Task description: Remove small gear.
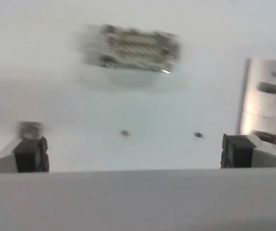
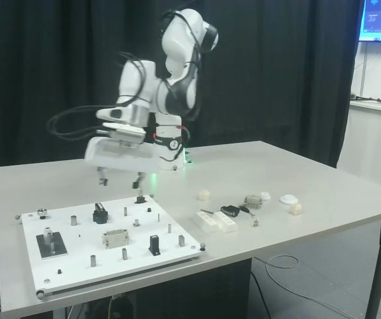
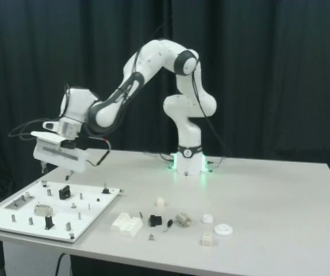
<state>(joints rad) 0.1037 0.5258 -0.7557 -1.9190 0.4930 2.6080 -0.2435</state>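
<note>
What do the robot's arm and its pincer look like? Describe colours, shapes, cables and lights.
The arm is white with rounded, tube-like segments and black bands at the joints. Black cables loop loosely from the wrist. The base glows green where it meets the grey table. The pincer has a boxy white body and two black fingertips.

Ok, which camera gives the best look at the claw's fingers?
The wrist view: both black fingertips show wide apart, one finger on each side, nothing between them, so the claw is open. The first room view shows the claw small, hanging above the white board. In the second room view the claw is tiny beneath the wrist.
</note>
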